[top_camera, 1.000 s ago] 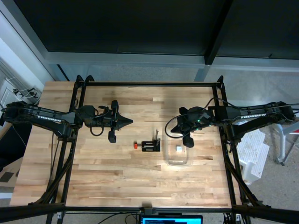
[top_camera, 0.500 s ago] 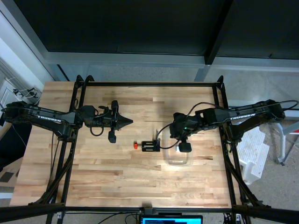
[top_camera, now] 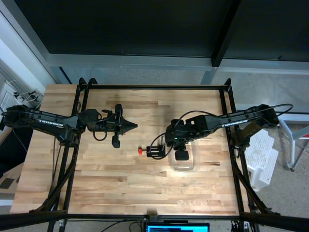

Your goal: Remove the USB-C connector from taskboard and place in the container

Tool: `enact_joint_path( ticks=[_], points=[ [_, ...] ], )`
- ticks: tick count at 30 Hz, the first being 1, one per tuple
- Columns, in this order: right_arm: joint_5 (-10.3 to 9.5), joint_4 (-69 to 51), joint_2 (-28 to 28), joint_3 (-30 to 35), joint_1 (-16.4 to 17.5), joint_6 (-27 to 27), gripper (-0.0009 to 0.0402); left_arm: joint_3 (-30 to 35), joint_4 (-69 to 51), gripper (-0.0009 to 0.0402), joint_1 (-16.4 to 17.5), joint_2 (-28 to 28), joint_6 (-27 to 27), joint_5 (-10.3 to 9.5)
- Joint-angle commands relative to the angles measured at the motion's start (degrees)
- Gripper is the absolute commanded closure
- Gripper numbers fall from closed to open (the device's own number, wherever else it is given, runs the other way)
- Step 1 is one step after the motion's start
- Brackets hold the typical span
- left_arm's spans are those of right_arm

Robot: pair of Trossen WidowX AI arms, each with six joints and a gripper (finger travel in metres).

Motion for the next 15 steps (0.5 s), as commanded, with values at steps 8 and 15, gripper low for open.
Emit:
enact_joint_path(
  ticks=[8,15],
  points=[
    [1.25,-0.4,5.5,3.9,0.2,0.9,0.0226,0.0,0.0,0.0393,0.0,0.0,0.0,0.0],
    [1.27,-0.4,8.7,5.7,0.3,1.6,0.0226,0.0,0.0,0.0393,0.0,0.0,0.0,0.0]
  ],
)
